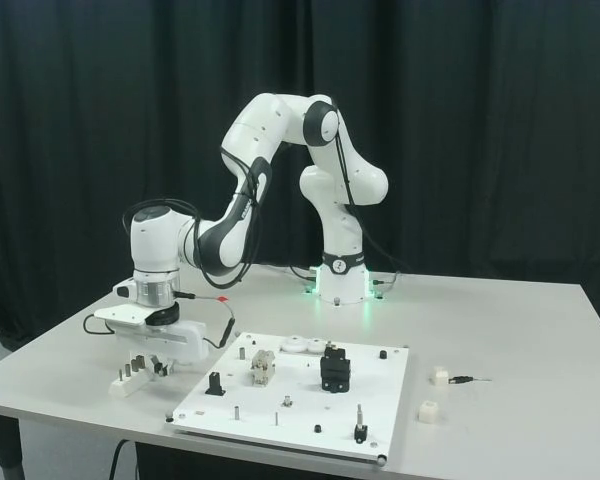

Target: Insert BNC.

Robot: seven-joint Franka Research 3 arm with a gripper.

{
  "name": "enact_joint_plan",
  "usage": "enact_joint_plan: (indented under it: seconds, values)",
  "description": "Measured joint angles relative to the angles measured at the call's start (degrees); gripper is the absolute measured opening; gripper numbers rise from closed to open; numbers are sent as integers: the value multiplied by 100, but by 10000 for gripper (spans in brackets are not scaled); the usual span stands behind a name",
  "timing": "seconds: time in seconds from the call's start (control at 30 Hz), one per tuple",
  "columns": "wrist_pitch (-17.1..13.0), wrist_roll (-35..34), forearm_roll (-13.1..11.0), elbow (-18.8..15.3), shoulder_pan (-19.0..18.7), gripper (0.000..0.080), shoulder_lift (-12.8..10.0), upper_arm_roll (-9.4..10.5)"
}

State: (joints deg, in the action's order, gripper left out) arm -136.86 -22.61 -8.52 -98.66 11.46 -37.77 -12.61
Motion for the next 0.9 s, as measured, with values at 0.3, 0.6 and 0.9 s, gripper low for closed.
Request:
enact_joint_plan:
  seconds: [0.3, 0.6, 0.9]
  values:
    - [34, -156, -5, 22, -41, 124, 52, 0]
    - [181, -377, -9, 23, -155, 124, 212, 0]
    - [398, -634, -9, 23, -331, 124, 409, 0]
